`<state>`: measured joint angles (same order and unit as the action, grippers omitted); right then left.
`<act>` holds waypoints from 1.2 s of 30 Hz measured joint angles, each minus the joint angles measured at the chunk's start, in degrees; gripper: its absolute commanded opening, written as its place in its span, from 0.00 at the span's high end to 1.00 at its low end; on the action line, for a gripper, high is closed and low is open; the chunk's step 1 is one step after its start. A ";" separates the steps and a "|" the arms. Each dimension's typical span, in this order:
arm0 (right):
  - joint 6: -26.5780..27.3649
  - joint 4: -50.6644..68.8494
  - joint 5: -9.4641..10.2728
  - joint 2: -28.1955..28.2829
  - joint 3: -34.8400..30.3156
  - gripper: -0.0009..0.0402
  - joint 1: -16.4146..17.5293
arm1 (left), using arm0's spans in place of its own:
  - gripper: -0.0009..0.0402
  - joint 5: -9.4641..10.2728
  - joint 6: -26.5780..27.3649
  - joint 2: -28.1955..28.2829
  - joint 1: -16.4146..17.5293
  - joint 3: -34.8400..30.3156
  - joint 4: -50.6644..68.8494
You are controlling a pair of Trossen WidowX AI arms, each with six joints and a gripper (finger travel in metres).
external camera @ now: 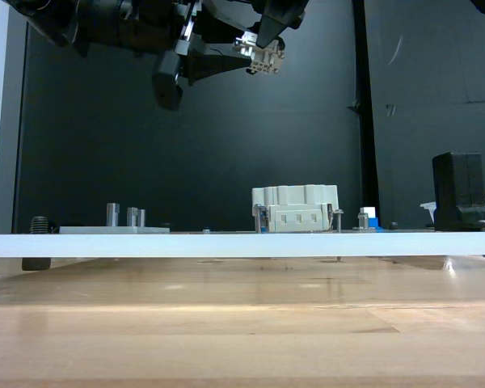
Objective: Pick the HAN10E connector and install on the hub
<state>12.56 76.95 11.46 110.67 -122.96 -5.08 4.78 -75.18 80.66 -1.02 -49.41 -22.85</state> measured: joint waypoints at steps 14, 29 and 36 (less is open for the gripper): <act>1.29 -0.07 1.62 0.02 0.00 0.61 -0.02 | 0.68 -0.24 -0.52 -0.02 -0.02 -0.09 0.42; 1.97 -0.17 1.64 0.07 0.02 0.81 -0.02 | 0.66 -0.17 -0.63 -0.09 -0.02 -0.11 1.29; 2.40 -0.17 1.68 0.07 0.02 0.82 -0.02 | 0.50 -0.31 -0.61 -0.09 -0.02 -0.11 1.33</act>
<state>14.96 76.77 13.15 110.74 -122.93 -5.10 4.47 -75.79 80.58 -1.04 -49.52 -21.52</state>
